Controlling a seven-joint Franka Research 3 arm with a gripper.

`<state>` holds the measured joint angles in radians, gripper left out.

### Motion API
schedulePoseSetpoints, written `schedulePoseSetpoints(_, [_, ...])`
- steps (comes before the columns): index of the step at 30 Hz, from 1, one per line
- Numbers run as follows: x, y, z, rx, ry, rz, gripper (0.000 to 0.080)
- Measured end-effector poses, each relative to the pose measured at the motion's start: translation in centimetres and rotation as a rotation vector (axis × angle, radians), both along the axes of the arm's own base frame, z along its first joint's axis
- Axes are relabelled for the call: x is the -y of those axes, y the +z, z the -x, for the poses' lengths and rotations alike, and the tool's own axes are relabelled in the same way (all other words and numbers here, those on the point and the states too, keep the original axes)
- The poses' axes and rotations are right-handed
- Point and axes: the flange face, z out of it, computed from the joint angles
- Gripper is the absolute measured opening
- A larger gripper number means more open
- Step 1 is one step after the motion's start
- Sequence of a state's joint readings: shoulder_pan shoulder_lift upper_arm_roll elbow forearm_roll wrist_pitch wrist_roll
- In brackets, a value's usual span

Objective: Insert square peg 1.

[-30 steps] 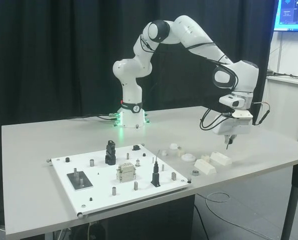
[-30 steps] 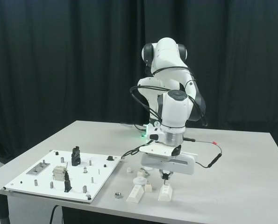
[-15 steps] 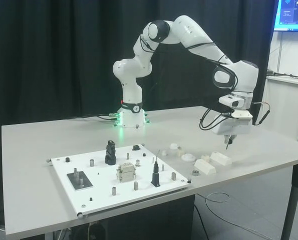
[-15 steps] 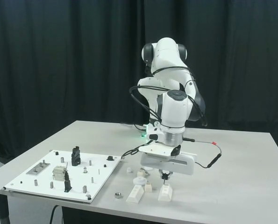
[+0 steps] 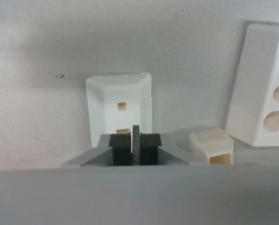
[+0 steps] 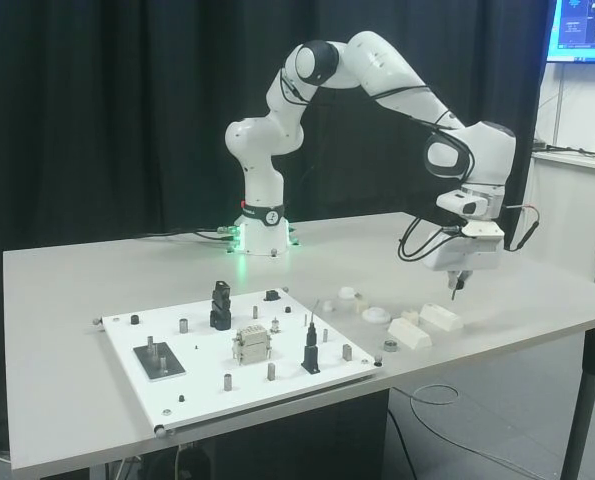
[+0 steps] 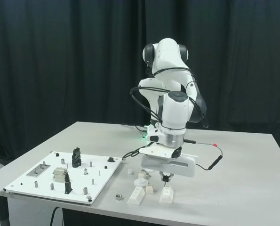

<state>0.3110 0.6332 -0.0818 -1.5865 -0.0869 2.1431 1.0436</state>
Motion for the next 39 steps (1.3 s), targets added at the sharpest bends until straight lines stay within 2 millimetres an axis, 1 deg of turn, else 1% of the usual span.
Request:
schedulePoseSetpoints(28, [0.5,-0.4,-0.1,0.003,0.006,0.019,0.0034])
schedulePoseSetpoints(33, [1.1,-0.3,-0.3,0.004,0.003,0.031,0.0034])
schedulePoseSetpoints(39, [2.5,0.0,-0.4,-0.003,-0.005,0.062,0.0034])
